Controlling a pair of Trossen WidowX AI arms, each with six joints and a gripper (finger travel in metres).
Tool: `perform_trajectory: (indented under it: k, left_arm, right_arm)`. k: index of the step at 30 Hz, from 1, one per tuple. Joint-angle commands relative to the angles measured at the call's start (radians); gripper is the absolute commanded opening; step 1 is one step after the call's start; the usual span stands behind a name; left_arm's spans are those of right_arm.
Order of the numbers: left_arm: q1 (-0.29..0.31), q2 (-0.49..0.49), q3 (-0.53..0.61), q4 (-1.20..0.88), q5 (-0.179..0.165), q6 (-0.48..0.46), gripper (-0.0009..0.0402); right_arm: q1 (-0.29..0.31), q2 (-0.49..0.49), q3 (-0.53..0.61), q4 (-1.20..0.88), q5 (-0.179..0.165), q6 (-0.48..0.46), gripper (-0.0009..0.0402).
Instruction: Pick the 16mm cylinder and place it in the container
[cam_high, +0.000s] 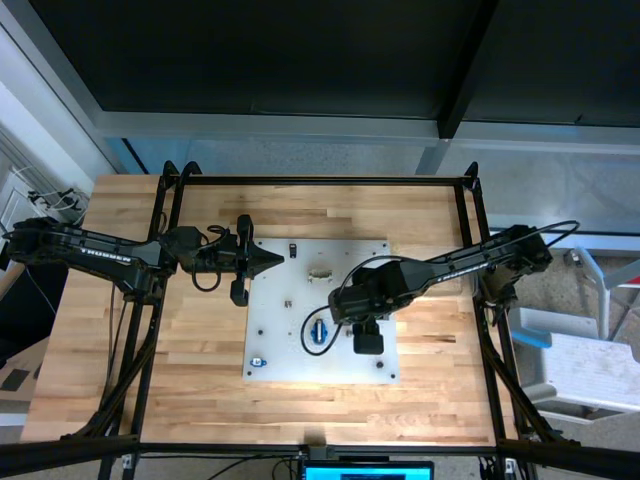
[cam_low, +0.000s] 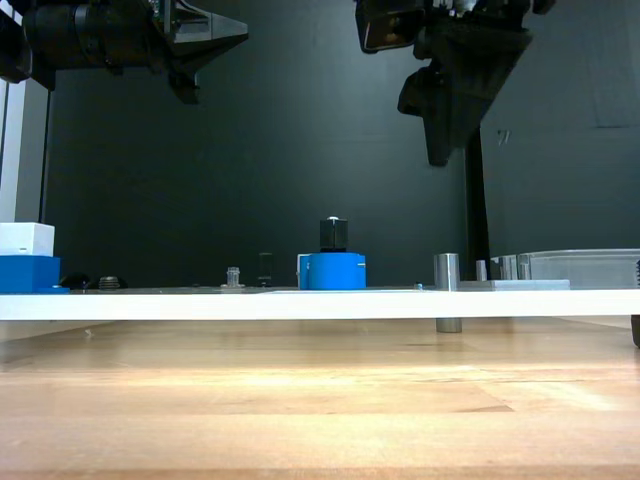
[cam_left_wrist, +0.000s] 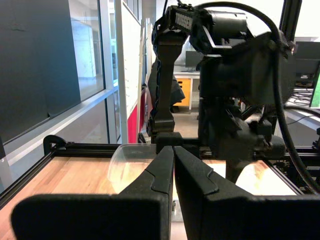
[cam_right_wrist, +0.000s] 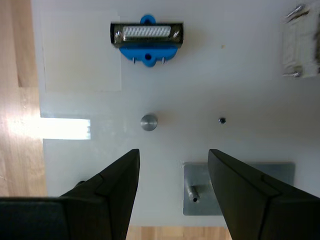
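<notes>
The 16mm cylinder (cam_right_wrist: 148, 122) is a small round grey peg standing on the white task board (cam_right_wrist: 200, 85). In the low view the cylinder (cam_low: 446, 272) stands upright right of the middle. My right gripper (cam_right_wrist: 172, 155) hangs open well above the board, with the peg just beyond its fingertips and nothing between them. In the high view this right gripper (cam_high: 360, 328) covers the peg. The clear container (cam_low: 585, 268) sits at the far right, and the same container (cam_left_wrist: 131, 162) shows behind my left gripper (cam_left_wrist: 173, 150). That left gripper (cam_high: 276, 262) is shut, empty and raised at the board's left edge.
A blue D-sub connector (cam_right_wrist: 146, 40) lies beyond the peg, and a grey plate with a thin pin (cam_right_wrist: 240, 190) is beside it. A white connector (cam_right_wrist: 302, 47) sits further off. A blue base with a black knob (cam_low: 332, 268) stands mid-board. A black frame (cam_high: 320, 181) rims the table.
</notes>
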Motion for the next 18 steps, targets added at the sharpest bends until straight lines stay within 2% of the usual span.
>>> perform_trajectory:
  k: [1,18]
  left_arm:
    - [0.0,0.0,0.0,0.001,0.0,0.0,0.0]
    - [0.0,0.0,0.0,0.001,0.0,0.0,0.0]
  right_arm:
    - [0.004,0.019,0.005,0.005,-0.002,0.006,0.0189]
    - [0.021,0.113,0.002,0.044,-0.001,0.037,0.0191]
